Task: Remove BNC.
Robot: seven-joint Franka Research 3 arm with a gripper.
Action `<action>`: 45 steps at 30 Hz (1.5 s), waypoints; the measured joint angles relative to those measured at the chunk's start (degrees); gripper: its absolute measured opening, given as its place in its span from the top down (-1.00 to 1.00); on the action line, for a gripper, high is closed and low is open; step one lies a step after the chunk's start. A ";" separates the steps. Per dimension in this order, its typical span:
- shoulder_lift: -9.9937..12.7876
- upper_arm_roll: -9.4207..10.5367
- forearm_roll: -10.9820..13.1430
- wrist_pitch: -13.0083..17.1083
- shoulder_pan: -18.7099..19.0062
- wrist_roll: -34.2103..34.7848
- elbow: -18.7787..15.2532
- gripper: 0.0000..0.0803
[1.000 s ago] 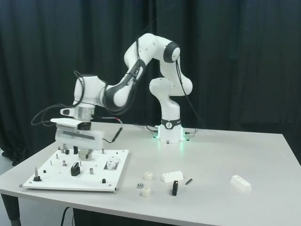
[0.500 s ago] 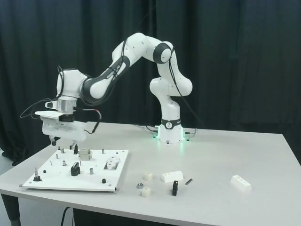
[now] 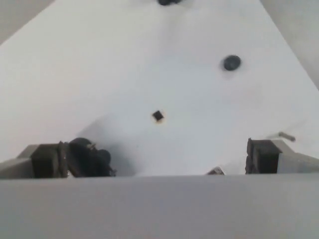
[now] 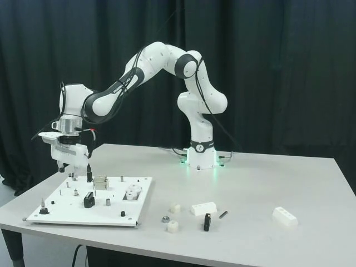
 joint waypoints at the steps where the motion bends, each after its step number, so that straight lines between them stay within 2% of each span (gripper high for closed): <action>1: 0.19 -0.01 0.00 -0.02 -0.20 1.33 0.06 -0.99; 11: 1.71 -0.07 0.06 -2.88 -2.53 11.69 0.74 -0.99; 21: 3.07 -0.07 2.01 -5.59 -4.01 22.45 1.91 -0.99; 30: 4.18 -0.08 2.01 -5.87 -4.07 26.48 1.84 -0.99; 45: 6.65 -0.31 2.01 -5.84 -5.27 26.63 1.15 -0.99</action>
